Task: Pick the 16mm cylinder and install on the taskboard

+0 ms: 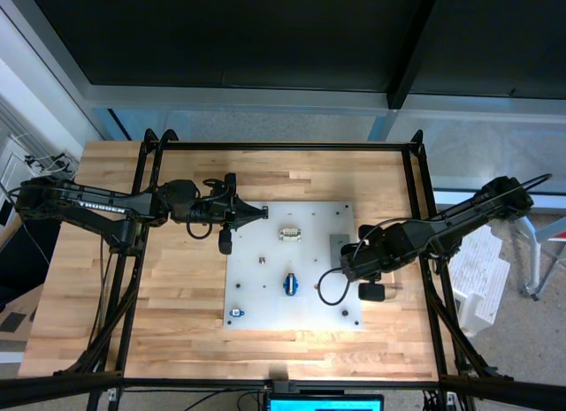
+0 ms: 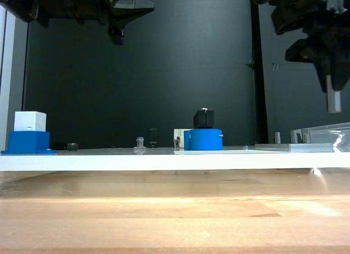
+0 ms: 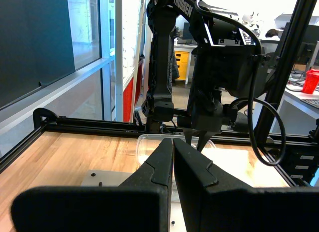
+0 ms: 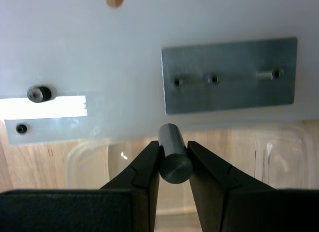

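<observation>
16mm cylinder in the right hand, over the taskboard edge near grey metal block

Left claw closed, right claw pinching 16mm cylinder, both raised.

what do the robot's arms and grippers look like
Both arms are matte black and jointed, with looped black cables by the wrists. The left gripper, over the far-left edge of the white square taskboard, has wedge-shaped fingers tapering to a point. The right gripper, at the board's right edge, matches. White TROSSEN lettering marks the right arm.
</observation>
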